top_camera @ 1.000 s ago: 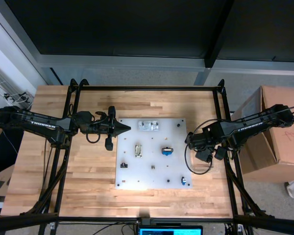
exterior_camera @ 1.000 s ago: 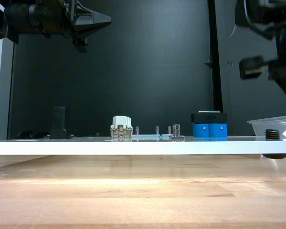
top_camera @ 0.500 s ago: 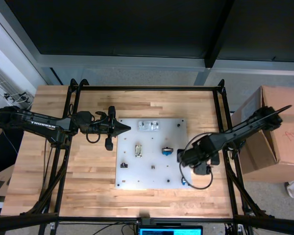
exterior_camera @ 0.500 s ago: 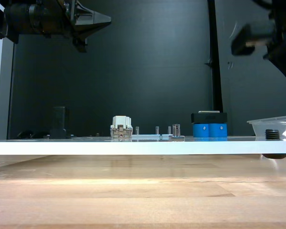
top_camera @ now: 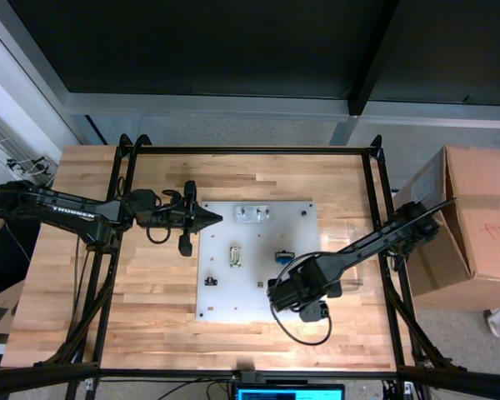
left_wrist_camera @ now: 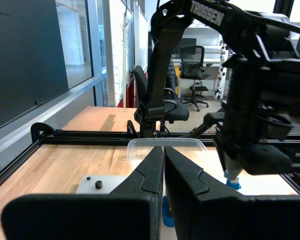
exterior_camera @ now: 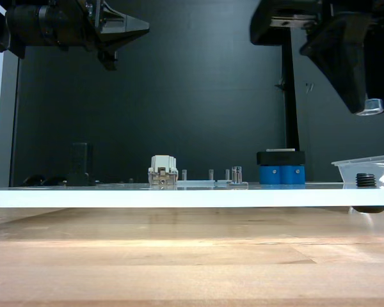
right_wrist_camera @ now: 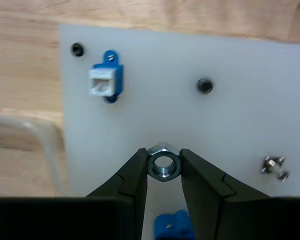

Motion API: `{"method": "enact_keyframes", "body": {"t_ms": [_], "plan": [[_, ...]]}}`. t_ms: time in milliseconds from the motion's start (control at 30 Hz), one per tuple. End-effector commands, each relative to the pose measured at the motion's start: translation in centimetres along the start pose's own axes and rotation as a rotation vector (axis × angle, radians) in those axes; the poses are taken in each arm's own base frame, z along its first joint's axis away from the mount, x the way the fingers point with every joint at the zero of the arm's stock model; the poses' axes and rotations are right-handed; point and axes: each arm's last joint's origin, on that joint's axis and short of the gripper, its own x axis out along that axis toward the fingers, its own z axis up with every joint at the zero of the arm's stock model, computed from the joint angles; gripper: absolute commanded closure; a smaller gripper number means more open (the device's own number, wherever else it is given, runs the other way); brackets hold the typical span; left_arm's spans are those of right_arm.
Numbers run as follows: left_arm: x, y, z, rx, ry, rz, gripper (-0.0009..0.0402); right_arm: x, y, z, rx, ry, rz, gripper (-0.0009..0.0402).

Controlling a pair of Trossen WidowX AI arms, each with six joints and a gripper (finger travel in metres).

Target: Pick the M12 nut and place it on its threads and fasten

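- High view shows the right gripper (top_camera: 283, 293) hanging over the near right part of the white board (top_camera: 221, 300). Its arm reaches in from beyond the board's right edge.
- Right wrist view shows its fingers (right_wrist_camera: 132, 172) clamped on opposite flats of the silver M12 nut (right_wrist_camera: 163, 165). The nut's bore faces the camera, with the board beneath it.
- Low view shows the nut at the tip of the right gripper, held well above the board and clear of its seat.
- The black ribbed stud (exterior_camera: 366, 181) stands bare near the board's near right edge with its ribs showing. The nut hangs high over that end of the board.
- A clear tray (exterior_camera: 361, 164) shows behind the stud in the low view, at the board's right side.
- The left gripper (top_camera: 210, 218) sits at the board's far left edge, raised high above board level in the low view and pointing inward across the board.
- Left wrist view shows its two fingers (left_wrist_camera: 145, 172) drawn together, with only a thin slit between them.
- A blue-and-white socket (right_wrist_camera: 105, 82) sits on the board, off to one side of the held nut.
- A blue block (exterior_camera: 281, 174), a white connector (exterior_camera: 163, 173) and a silver post (exterior_camera: 237, 174) stand mid-board.
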Motion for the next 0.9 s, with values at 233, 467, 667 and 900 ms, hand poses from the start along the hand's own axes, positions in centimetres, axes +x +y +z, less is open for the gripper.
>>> {"method": "enact_keyframes", "body": {"t_ms": [233, 467, 667, 900], "plan": [[0.0, 0.0, 0.0, 0.000, 0.000, 0.000, 0.0393, 1.4, -2.5, 1.6, -0.067, -0.004, -0.006, 0.0384], [0.0, 0.0, 0.0, 0.000, 0.000, 0.000, 0.0393, 2.0, -3.3, 2.1, -0.079, -0.004, -0.007, 0.0384], [0.0, 0.0, 0.0, 0.000, -0.001, 0.000, 0.0393, 2.9, -3.5, 2.6, -0.127, 0.001, 0.009, 0.0384], [0.0, 0.0, 0.0, 0.000, 0.000, 0.000, 0.0393, 3.5, -3.7, 2.9, -0.149, 0.003, 0.013, 0.0384]]}}
